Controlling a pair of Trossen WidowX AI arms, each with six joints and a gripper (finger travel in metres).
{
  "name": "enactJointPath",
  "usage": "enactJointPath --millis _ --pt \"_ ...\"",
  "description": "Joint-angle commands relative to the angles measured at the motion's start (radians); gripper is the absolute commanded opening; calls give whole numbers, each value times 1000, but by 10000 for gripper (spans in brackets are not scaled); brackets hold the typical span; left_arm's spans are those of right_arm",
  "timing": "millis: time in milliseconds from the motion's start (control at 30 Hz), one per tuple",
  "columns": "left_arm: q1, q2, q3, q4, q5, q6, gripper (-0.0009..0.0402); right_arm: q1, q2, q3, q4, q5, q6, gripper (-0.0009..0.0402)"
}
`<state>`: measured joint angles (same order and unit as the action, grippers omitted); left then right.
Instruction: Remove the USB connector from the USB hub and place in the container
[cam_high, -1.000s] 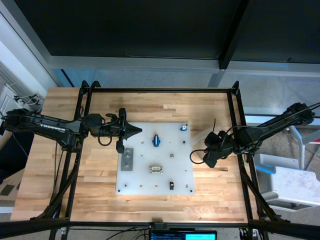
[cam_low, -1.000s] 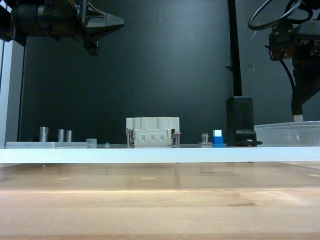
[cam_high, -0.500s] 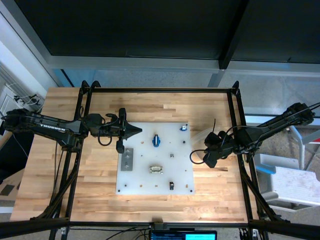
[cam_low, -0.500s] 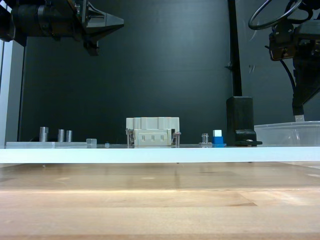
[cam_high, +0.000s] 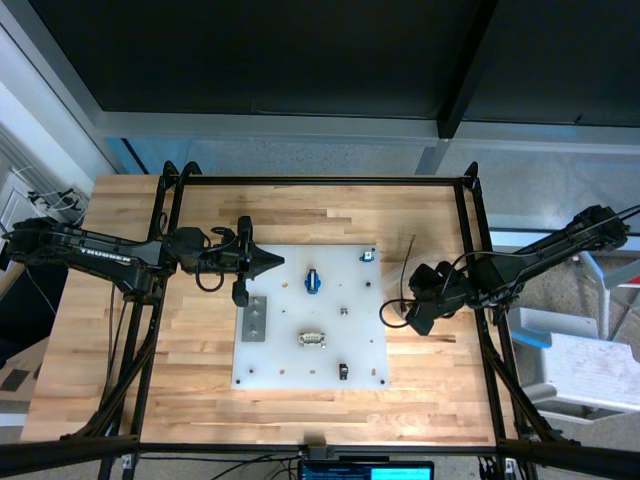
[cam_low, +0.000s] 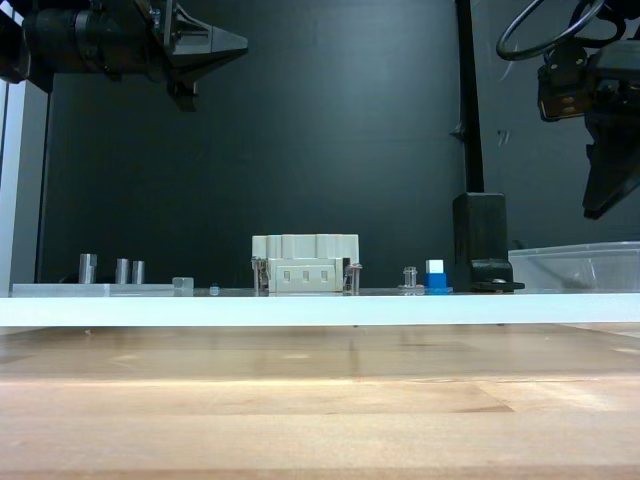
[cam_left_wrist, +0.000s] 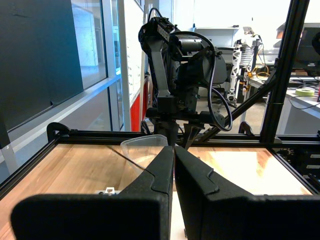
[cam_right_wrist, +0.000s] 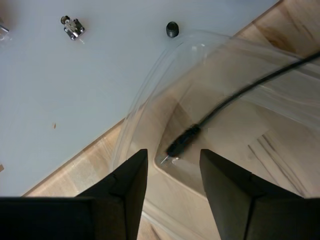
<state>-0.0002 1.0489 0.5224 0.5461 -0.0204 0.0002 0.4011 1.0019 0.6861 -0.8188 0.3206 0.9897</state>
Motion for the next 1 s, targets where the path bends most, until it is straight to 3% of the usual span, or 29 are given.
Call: enactJointPath --millis 33,1000 --pt "0 0 0 0 0 0 1 0 0 0 1 2 8 160" --pt "0 0 0 0 0 0 1 0 0 0 1 1 16 160"
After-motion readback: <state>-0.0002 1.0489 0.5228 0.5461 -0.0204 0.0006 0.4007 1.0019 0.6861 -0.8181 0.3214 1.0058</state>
